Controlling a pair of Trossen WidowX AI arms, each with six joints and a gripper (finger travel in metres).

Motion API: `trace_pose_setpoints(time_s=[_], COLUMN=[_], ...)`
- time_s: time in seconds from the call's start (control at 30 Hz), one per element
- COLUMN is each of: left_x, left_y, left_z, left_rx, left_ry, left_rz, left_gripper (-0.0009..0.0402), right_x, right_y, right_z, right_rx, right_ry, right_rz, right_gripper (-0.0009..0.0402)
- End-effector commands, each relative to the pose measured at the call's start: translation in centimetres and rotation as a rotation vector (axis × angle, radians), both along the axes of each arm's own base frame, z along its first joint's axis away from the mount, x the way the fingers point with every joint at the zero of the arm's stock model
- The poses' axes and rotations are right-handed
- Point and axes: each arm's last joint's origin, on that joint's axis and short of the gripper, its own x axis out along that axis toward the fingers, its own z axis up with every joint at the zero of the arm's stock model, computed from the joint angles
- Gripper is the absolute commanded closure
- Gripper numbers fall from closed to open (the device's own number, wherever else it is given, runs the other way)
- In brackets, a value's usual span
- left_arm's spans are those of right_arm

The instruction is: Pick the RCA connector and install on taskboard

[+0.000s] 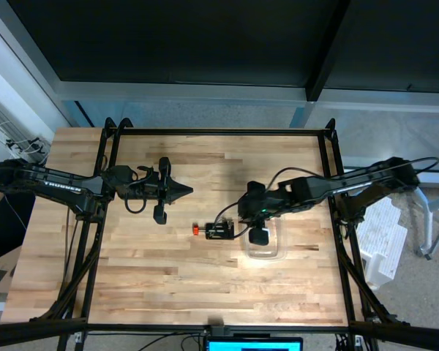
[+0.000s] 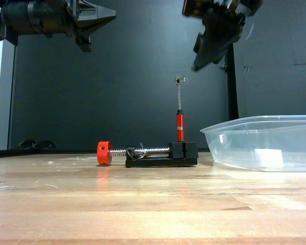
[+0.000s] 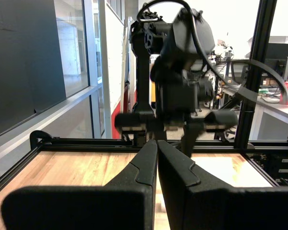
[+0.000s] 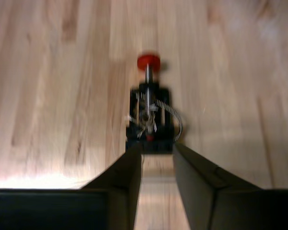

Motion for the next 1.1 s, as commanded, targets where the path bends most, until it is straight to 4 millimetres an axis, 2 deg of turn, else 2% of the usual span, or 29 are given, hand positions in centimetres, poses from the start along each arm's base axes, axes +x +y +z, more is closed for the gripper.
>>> trace_pose_setpoints(time_s=[0.03, 0.1, 0.17, 0.43, 0.6, 0.8, 1.1], left_x=[0.0, 0.0, 0.0, 0.0, 0.0, 0.0, 0.0], left_y=[0.0, 0.0, 0.0, 0.0, 0.0, 0.0, 0.0], left_z=[0.0, 0.0, 0.0, 0.0, 0.0, 0.0, 0.0], left_rx=[0.0, 0.0, 0.0, 0.0, 0.0, 0.0, 0.0], left_ry=[0.0, 0.0, 0.0, 0.0, 0.0, 0.0, 0.0], left_rz=[0.0, 0.001, 0.0, 0.0, 0.0, 0.0, 0.0], left_gripper=[0.0393, 0.0393, 0.0393, 0.0393, 0.0393, 0.0393, 0.0393], right_x=[-1.0, -1.6, -2.2, -4.4, -5.6, -6.8, -8.2], right_y=[-0.3, -0.5, -0.8, -3.3, -3.7, -3.8, -4.1], right_z=[0.8, 1.2, 1.6, 2.7, 3.1, 3.1, 2.0], right_rx=[-0.006, -0.005, -0.003, -0.055, -0.056, -0.039, -0.056], right_ry=[-0.105, -0.171, -0.241, -0.459, -0.606, -0.773, -0.843], right_rz=[-0.003, 0.001, -0.002, -0.032, -0.048, -0.052, -0.055], right_gripper=[0.037, 0.0398, 0.0388, 0.0393, 0.0393, 0.0393, 0.0393])
